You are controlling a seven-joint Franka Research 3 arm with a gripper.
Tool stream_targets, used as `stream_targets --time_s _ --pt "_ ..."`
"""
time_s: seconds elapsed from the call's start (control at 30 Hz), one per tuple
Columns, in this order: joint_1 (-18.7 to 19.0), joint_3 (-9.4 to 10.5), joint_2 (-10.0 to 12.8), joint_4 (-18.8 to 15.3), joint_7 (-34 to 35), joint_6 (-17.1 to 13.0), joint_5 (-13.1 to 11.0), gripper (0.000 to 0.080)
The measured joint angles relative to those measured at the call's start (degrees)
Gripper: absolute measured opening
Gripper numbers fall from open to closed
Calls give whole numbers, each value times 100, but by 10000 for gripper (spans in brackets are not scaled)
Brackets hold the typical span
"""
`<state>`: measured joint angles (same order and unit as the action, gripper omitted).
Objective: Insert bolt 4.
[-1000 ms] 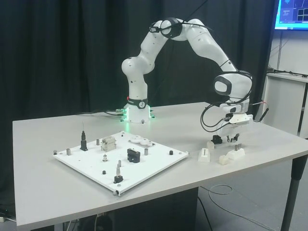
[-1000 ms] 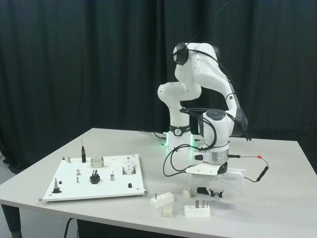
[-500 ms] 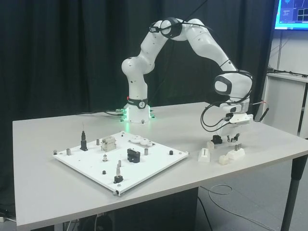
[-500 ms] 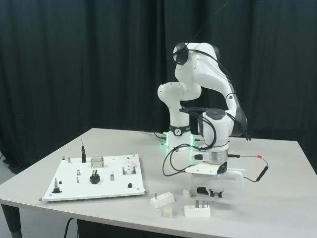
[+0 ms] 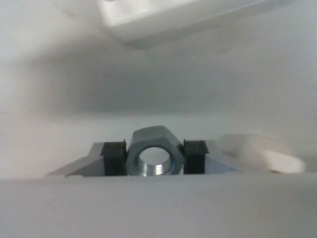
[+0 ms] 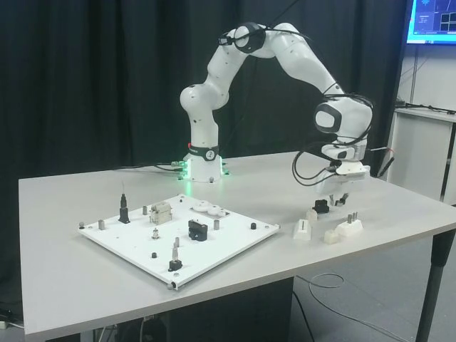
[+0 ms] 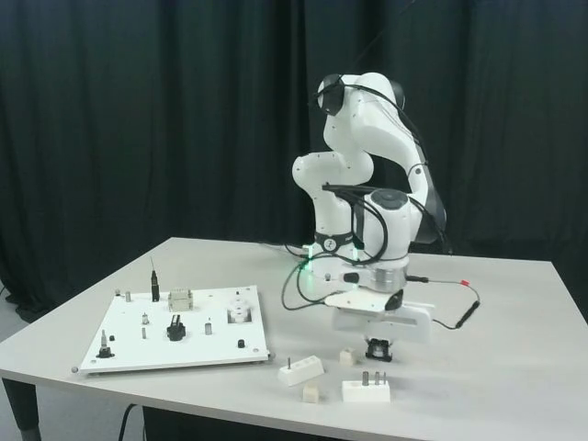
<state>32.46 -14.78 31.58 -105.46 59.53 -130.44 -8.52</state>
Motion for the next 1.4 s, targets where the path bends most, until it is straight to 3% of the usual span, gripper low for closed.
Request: stream_targets --time_s 0.23,0.53,1.07,1.4 --pt "-132 -210 -226 0 -337 461 367 243" --pt "-585 -216 -420 -27 -1199 718 682 243" --pt "-1394 -205 -658 -94 -4083 720 639 243" --pt "-1738 -210 -753 -94 -5501 629 628 243"
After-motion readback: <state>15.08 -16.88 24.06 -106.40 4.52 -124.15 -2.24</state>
